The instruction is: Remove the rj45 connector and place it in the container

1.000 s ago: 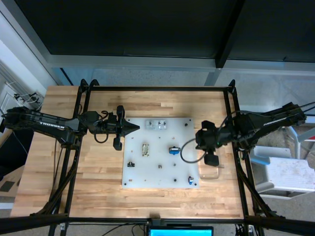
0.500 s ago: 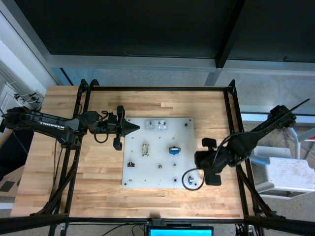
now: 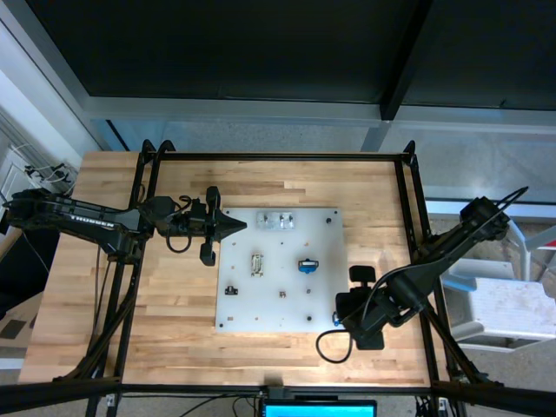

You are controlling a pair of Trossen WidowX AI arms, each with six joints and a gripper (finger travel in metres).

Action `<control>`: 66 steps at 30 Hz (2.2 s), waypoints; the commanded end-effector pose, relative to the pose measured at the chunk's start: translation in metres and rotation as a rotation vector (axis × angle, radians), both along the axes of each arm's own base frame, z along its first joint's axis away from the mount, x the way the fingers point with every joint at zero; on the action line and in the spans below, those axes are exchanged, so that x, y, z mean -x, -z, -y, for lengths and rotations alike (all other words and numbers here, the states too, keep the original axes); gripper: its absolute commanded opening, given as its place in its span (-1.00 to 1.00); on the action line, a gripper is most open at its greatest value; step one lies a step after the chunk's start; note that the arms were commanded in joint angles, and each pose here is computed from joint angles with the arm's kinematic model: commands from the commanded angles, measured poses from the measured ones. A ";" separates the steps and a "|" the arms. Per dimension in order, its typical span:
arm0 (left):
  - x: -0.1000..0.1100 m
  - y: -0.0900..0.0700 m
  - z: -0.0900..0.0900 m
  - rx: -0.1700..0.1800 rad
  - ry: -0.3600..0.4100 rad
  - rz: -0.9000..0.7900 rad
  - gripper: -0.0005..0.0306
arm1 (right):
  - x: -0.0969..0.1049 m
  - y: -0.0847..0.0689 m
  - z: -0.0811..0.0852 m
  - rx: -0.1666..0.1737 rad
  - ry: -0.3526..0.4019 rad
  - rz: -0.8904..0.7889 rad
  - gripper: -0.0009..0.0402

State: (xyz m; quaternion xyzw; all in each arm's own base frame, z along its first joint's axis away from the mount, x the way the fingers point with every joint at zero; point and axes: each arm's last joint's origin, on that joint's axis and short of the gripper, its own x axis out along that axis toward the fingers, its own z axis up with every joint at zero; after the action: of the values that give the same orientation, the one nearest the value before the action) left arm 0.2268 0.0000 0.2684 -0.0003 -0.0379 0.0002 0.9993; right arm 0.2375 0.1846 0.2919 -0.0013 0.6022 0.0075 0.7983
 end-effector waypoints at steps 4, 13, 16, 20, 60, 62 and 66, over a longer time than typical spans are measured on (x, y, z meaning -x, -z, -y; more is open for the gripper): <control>0.000 0.000 0.000 0.000 0.000 0.000 -0.96 | -0.007 0.008 -0.006 0.016 0.008 0.024 -0.18; 0.000 0.000 0.000 0.000 0.000 0.000 -0.96 | -0.013 0.020 -0.010 0.047 -0.001 0.001 -0.08; 0.000 0.000 0.000 0.000 0.000 0.000 -0.96 | -0.015 0.025 -0.013 0.054 -0.020 -0.002 -0.08; 0.000 0.000 0.000 0.000 0.000 0.000 -0.96 | -0.017 0.032 -0.015 0.045 -0.021 0.009 -0.08; 0.000 0.000 0.000 0.000 0.000 0.000 -0.96 | -0.014 0.084 -0.010 0.036 0.014 0.037 -0.08; 0.000 0.000 0.000 0.000 0.000 0.000 -0.96 | -0.014 0.084 -0.010 0.035 0.017 0.038 -0.08; 0.000 0.000 0.000 0.000 0.000 0.000 -0.96 | -0.014 0.084 -0.009 0.036 0.016 0.036 -0.14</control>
State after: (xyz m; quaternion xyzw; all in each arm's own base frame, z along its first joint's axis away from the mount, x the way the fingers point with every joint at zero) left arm 0.2269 0.0000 0.2685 -0.0001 -0.0380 0.0004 0.9993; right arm 0.2511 0.1938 0.2076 -0.0111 0.5878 -0.0098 0.8089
